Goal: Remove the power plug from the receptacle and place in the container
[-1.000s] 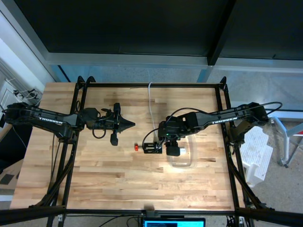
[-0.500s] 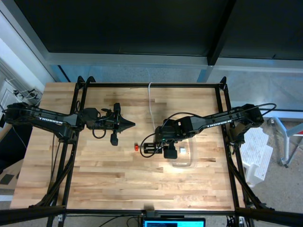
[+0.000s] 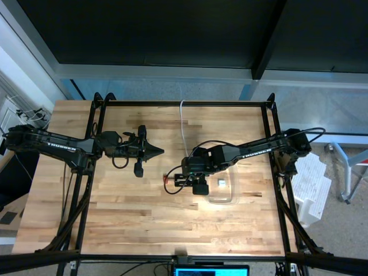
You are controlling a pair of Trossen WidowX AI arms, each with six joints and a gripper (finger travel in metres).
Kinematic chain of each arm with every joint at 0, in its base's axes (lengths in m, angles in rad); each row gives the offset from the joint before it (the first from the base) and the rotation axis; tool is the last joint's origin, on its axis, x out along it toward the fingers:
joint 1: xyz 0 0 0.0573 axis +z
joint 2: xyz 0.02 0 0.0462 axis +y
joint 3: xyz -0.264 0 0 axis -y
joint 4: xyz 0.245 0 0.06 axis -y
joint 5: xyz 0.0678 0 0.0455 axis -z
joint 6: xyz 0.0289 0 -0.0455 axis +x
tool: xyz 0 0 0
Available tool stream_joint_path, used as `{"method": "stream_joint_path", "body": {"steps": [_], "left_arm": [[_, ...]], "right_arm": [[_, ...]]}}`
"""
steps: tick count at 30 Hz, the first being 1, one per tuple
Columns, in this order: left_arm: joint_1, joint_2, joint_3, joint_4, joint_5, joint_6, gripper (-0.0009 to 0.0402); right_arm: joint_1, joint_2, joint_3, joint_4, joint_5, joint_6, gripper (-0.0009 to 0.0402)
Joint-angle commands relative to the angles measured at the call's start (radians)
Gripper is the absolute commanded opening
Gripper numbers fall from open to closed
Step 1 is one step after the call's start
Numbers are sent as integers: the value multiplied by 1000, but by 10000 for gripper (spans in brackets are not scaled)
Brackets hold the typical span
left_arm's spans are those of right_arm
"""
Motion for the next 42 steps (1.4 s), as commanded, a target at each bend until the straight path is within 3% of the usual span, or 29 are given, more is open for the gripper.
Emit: {"method": "stream_joint_path", "body": {"steps": [1, 18, 32, 40, 42], "left_arm": [[0, 0, 0, 0, 0, 0, 0], [0, 0, 0, 0, 0, 0, 0], [0, 0, 0, 0, 0, 0, 0], [0, 0, 0, 0, 0, 0, 0], [0, 0, 0, 0, 0, 0, 0]], "right_arm": [[0, 4, -6, 1, -4, -2, 242], [0, 4, -41, 50, 4, -2, 198], [0, 4, -41, 53, 4, -1, 84], [0, 4, -41, 54, 3, 1, -1], [0, 4, -41, 54, 4, 1, 3]]}}
